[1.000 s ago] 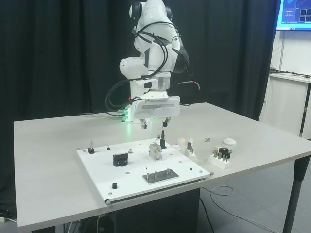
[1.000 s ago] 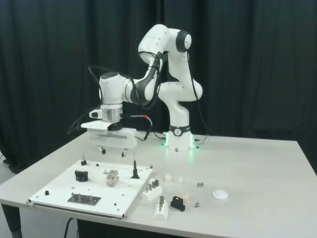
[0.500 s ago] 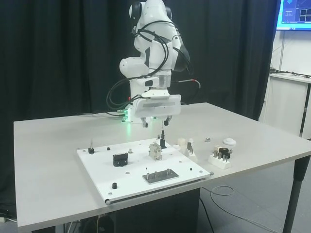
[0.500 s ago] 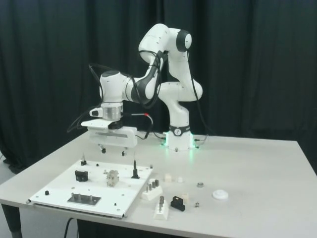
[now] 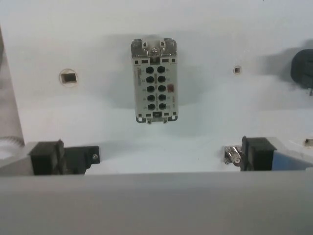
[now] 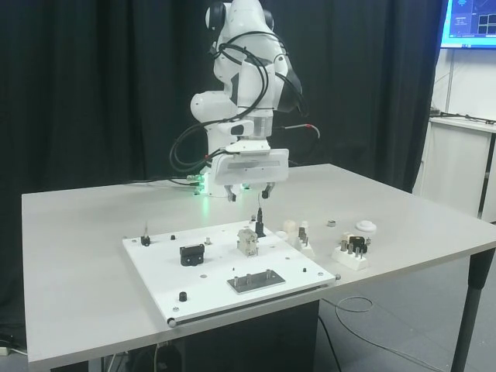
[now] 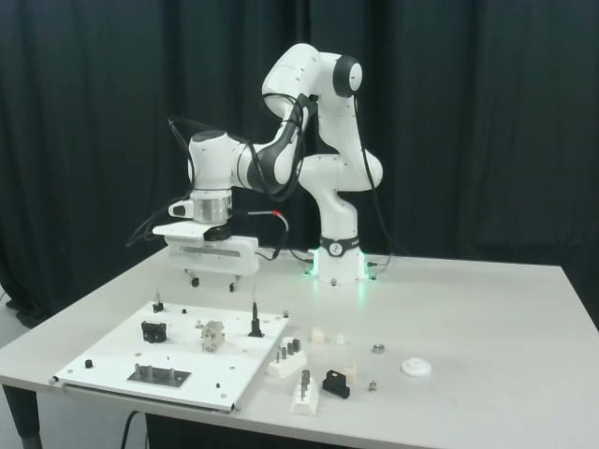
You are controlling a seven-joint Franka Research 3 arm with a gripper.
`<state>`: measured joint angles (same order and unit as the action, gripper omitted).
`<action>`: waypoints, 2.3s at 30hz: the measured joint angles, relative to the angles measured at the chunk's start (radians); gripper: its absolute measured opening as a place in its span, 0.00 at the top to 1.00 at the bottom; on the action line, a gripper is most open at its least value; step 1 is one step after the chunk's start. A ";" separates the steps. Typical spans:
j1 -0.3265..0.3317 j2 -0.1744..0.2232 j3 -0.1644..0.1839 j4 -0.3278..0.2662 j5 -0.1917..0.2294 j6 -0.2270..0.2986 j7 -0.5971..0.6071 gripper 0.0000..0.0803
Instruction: Pick BNC.
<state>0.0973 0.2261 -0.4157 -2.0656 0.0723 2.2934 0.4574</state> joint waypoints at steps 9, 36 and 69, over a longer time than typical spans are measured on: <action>0.000 -0.002 0.000 0.001 0.000 0.007 0.000 0.00; -0.002 0.012 -0.003 0.001 0.000 0.062 -0.044 0.00; 0.025 0.017 0.011 0.001 0.080 0.104 -0.035 0.00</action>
<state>0.1227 0.2430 -0.4049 -2.0643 0.1525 2.3973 0.4223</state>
